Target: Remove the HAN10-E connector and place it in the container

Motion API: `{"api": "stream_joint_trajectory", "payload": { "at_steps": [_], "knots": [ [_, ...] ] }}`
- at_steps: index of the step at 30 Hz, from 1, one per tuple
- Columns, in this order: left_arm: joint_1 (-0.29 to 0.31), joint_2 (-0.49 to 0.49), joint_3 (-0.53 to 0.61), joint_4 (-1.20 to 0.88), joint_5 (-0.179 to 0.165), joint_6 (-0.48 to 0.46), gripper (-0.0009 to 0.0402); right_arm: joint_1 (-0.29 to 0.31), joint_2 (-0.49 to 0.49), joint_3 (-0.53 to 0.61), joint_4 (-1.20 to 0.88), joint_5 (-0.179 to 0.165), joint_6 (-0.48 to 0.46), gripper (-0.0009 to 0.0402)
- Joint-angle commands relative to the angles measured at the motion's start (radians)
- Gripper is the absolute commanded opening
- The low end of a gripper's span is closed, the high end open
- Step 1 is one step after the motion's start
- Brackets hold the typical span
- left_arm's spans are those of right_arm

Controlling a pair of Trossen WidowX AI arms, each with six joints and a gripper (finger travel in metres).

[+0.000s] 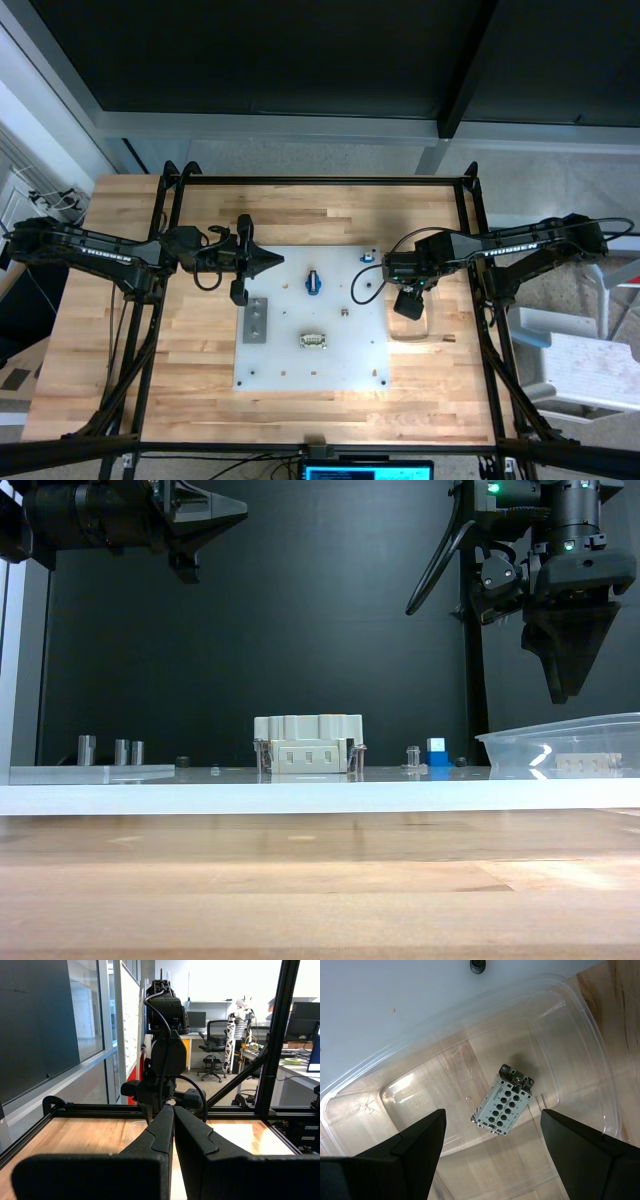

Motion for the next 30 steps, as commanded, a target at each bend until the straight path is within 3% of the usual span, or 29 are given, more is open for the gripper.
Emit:
{"api": "stream_joint_trajectory", "payload": {
  "at_steps": [1,30],
  "knots": [
    [0.0,0.0,0.0,0.0,0.0,0.0,0.0,0.0,0.0,0.0,0.004,0.002,0.0,0.0263],
    [0.0,0.0,0.0,0.0,0.0,0.0,0.0,0.0,0.0,0.0,0.11,0.002,0.0,0.0263]
  ]
}}
